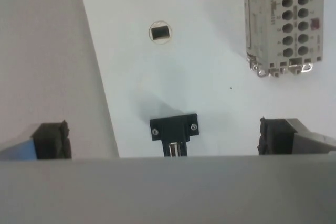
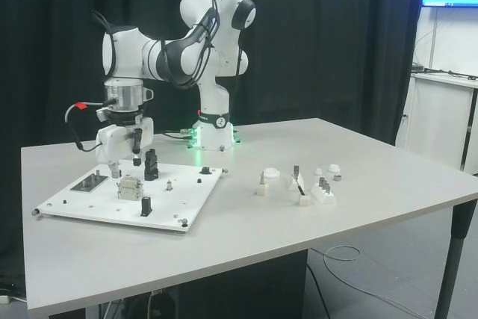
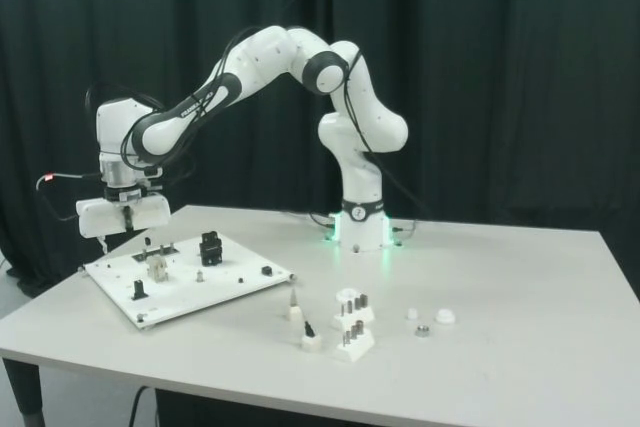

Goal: Pick bolt 4.

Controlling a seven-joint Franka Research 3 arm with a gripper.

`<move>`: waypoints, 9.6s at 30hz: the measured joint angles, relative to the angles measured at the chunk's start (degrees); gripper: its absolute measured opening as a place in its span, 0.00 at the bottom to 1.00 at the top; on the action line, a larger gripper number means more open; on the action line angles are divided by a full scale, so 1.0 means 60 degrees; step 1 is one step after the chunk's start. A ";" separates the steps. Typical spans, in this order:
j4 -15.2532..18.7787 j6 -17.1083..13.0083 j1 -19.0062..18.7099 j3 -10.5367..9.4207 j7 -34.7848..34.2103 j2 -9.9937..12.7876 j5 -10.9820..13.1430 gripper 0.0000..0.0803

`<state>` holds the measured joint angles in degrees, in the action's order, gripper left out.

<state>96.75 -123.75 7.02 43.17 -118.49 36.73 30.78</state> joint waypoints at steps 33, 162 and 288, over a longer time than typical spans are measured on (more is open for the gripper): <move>0.0016 0.0618 -0.1714 0.0000 -0.1194 -0.0235 -0.0005 1.00; 0.1571 0.1642 -1.3734 0.4134 -0.0242 0.2542 0.3648 1.00; 0.4238 -0.0161 -1.6487 0.4271 0.4632 0.4144 0.7424 0.28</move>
<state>122.18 -124.72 -91.90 68.79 -90.70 61.59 75.32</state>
